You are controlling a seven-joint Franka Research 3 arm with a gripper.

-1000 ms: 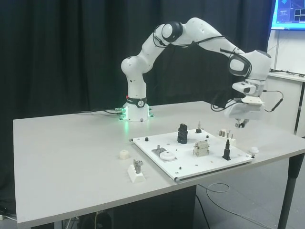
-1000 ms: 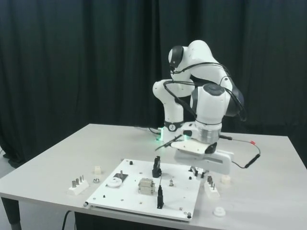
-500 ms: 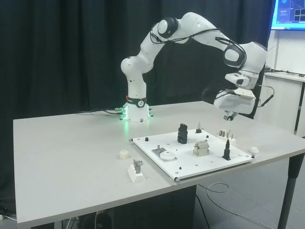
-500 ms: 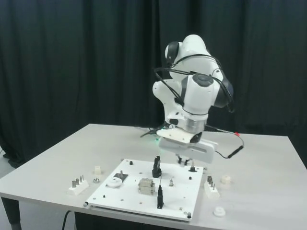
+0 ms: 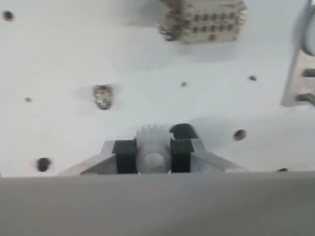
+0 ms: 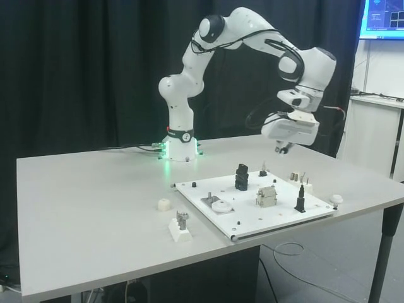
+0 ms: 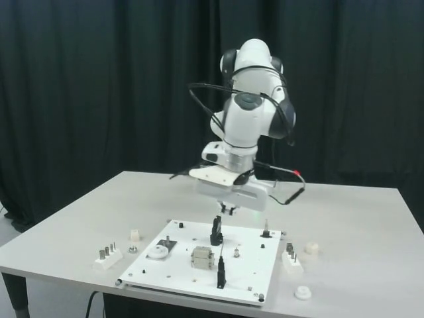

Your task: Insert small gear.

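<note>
Wrist view: the lower part of the small gear (image 5: 153, 147) is hidden between the black pads (image 5: 125, 156) of the gripper (image 5: 153, 156), and only its upper teeth show. The gripper body is blurred and fills the bottom of the picture. The connector block (image 5: 203, 20) is cut off by the picture's edge, as is the grey metal bracket (image 5: 298, 78). The stud (image 5: 102, 96) on the white board (image 5: 74, 54) is blurred.

Room views: the gear is too small to make out at the gripper (image 6: 282, 148) (image 7: 226, 209). Small parts on the board (image 6: 252, 205) (image 7: 179, 265) are too small to identify. The table (image 6: 82, 208) is cut off below.
</note>
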